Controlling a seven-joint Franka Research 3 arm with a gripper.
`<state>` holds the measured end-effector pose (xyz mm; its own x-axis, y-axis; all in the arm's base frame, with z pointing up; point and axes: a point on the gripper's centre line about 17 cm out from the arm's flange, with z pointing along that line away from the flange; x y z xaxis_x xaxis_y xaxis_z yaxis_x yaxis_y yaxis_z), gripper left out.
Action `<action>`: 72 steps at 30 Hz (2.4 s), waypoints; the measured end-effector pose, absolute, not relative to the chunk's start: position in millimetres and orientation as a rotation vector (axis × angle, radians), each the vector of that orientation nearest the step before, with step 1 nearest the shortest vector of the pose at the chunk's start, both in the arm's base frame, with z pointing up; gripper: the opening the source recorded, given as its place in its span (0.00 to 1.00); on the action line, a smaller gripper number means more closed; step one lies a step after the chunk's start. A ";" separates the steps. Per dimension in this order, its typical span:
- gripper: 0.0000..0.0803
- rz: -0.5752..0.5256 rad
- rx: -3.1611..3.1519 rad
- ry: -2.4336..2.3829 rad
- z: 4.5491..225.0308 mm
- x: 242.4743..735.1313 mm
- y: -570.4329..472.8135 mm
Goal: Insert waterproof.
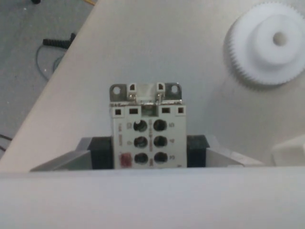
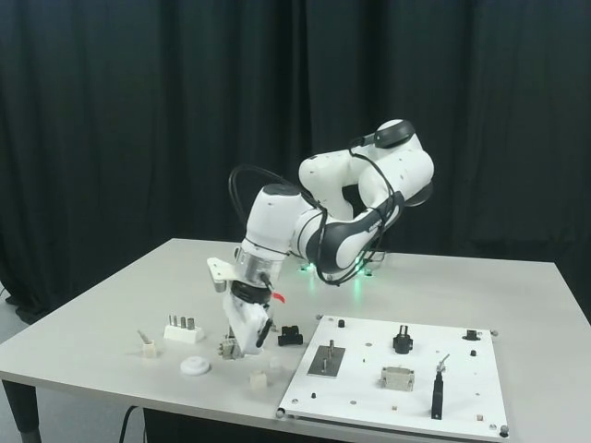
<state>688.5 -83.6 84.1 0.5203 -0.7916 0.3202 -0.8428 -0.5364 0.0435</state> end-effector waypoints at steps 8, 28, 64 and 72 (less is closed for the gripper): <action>0.39 0.388 2.632 -1.266 89.1 688.6 -59.9; 0.39 0.375 2.845 -0.755 97.1 685.1 19.0; 0.39 0.358 2.901 0.608 105.1 653.8 156.8; 0.39 0.347 2.827 0.900 109.1 648.4 181.2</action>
